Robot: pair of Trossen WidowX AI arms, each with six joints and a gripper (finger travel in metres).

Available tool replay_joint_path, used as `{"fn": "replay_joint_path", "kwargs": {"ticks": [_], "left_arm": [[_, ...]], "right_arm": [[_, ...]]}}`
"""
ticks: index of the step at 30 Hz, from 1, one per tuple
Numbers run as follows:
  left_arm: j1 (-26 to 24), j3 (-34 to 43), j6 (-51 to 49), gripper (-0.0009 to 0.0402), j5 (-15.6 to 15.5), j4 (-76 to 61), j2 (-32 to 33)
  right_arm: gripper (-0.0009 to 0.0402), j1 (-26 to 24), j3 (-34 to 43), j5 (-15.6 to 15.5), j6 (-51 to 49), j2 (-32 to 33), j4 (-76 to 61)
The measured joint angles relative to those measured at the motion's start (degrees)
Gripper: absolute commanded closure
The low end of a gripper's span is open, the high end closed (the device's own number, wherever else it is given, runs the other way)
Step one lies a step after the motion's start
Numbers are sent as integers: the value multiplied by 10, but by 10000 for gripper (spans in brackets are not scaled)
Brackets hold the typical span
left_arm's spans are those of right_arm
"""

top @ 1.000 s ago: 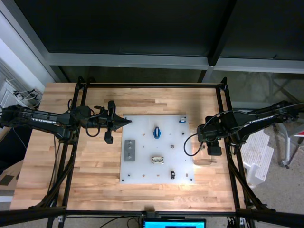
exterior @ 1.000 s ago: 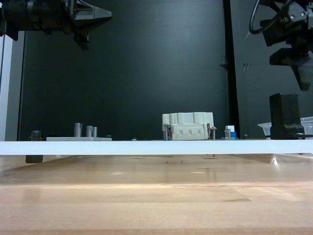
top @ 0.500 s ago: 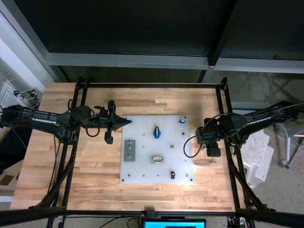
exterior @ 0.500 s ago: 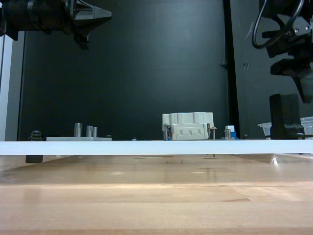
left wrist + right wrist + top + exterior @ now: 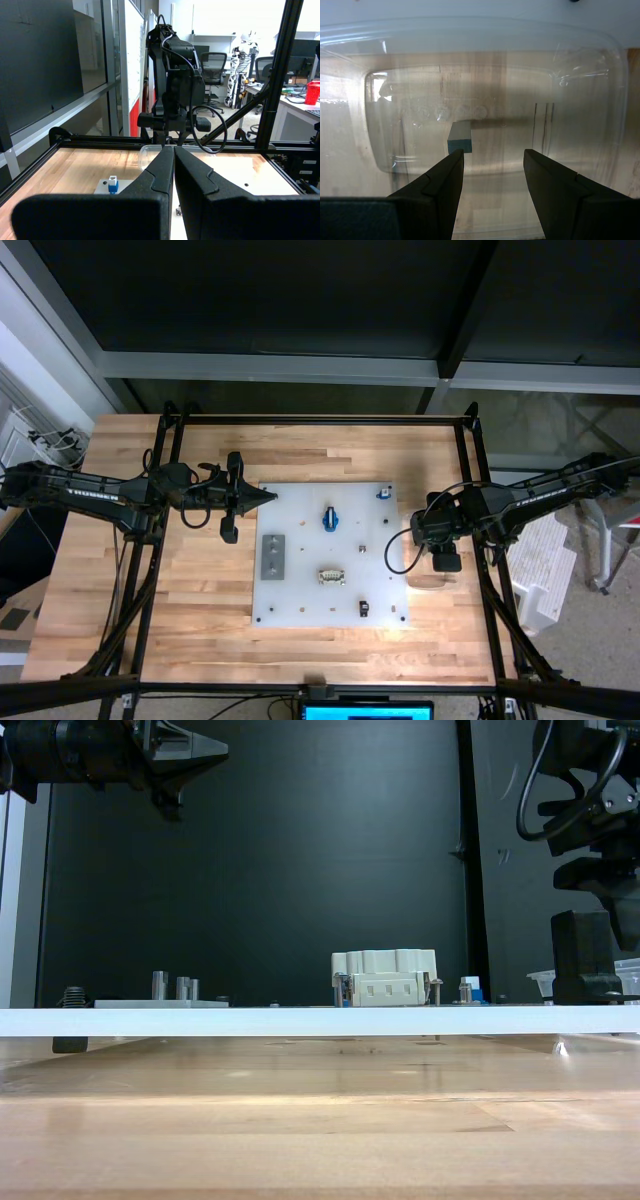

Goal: Pick the 16mm bar and install on taskboard

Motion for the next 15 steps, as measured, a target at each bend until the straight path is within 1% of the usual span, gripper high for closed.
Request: {"fn": "replay_joint_path", "kwargs": {"ticks": [15], "left_arm": [[0, 0, 0, 393, 0, 0, 0]], "right_arm": [[228, 2, -12, -1, 0, 5, 17]]}}
